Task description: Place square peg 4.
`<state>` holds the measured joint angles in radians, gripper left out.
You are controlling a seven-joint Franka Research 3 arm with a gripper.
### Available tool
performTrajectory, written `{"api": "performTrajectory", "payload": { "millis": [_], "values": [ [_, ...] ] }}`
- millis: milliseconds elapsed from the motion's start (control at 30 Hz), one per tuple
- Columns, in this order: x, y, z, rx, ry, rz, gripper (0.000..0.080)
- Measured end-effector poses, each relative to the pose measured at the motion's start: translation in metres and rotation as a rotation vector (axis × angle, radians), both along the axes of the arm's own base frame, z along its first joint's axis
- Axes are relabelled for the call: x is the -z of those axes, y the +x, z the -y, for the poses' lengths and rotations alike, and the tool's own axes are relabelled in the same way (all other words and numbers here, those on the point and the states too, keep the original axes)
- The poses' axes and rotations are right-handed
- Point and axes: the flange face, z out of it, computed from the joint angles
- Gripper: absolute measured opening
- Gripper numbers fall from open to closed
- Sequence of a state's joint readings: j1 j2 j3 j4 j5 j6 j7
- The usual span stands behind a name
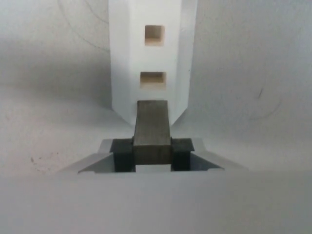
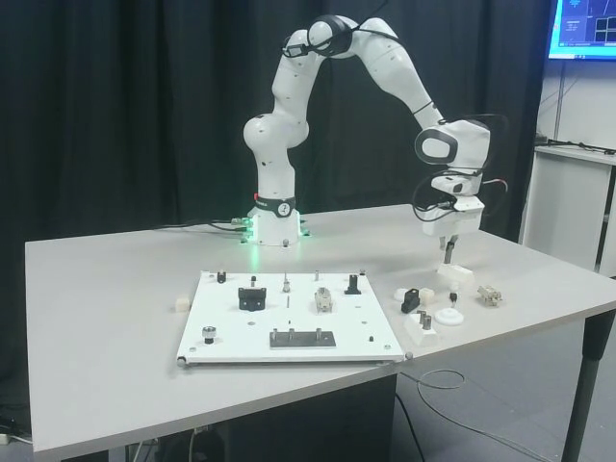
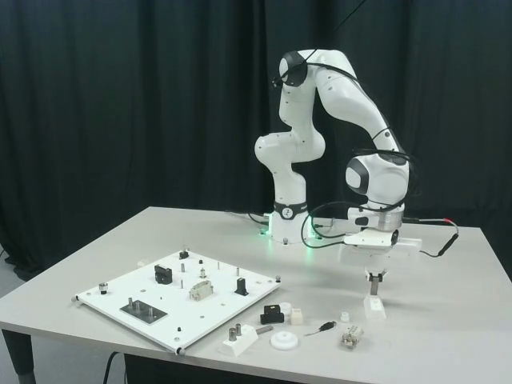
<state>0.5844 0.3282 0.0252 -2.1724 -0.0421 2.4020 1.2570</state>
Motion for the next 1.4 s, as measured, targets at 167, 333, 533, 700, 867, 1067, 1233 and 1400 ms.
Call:
{"api": "performTrajectory", "payload": {
  "millis": [167, 333, 533, 700, 867, 1067, 1233, 1400],
  "values": [
    [0.0003, 0.0014, 0.0, -0.035, -0.003, 0.002, 0.0153],
    [0.0003, 0.0015, 0.0005, -0.063, -0.004, -0.004, 0.0153],
    [0.0005, 0.0017, 0.0014, -0.069, -0.009, -0.012, 0.0153],
    [0.0006, 0.0023, 0.0026, -0.067, -0.012, -0.015, 0.0153],
    [0.0006, 0.0027, 0.0034, -0.068, -0.013, -0.017, 0.0153],
    [0.0006, 0.0029, 0.0033, -0.072, -0.012, -0.017, 0.0153],
    [0.0007, 0.0028, 0.003, -0.081, -0.011, -0.018, 0.0153],
    [0.0007, 0.0022, 0.002, -0.084, -0.01, -0.019, 0.0153]
  ]
}}
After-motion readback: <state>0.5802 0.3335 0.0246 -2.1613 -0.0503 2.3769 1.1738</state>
